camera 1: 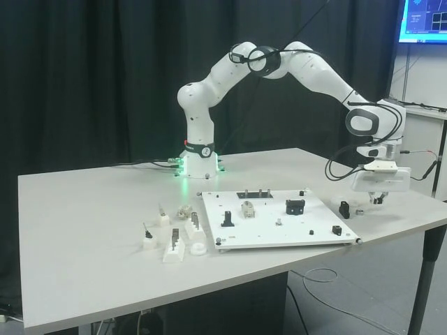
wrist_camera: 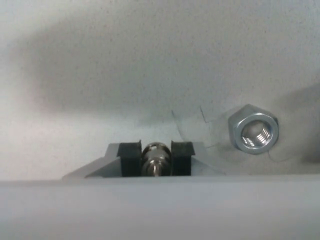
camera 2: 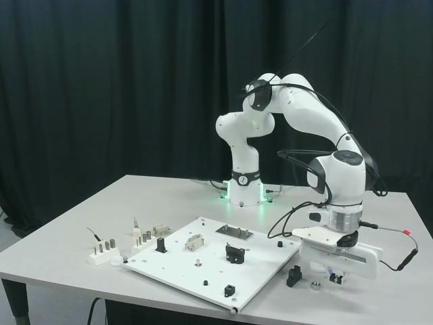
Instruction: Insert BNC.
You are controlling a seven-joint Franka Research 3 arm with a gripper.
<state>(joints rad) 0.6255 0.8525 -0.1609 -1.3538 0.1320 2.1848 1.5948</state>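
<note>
In the wrist view my gripper (wrist_camera: pixel 156 159) is shut on a metal BNC connector (wrist_camera: pixel 156 161), which sits between the two black fingertips (wrist_camera: pixel 130 156). Grey table lies close below them. The room views show the gripper (camera 1: pixel 377 198) (camera 2: pixel 335 276) low over the table, just off the right side of the white task board (camera 1: pixel 265 234) (camera 2: pixel 179 267). The connector itself is too small to make out in the room views.
A metal hex nut (wrist_camera: pixel 253 129) (camera 2: pixel 315 284) lies on the table beside the gripper. A small black fixture (camera 1: pixel 344 209) (camera 2: pixel 294 275) stands between gripper and board. Several small parts on white stands (camera 1: pixel 171 241) (camera 2: pixel 101 252) are at the board's far side.
</note>
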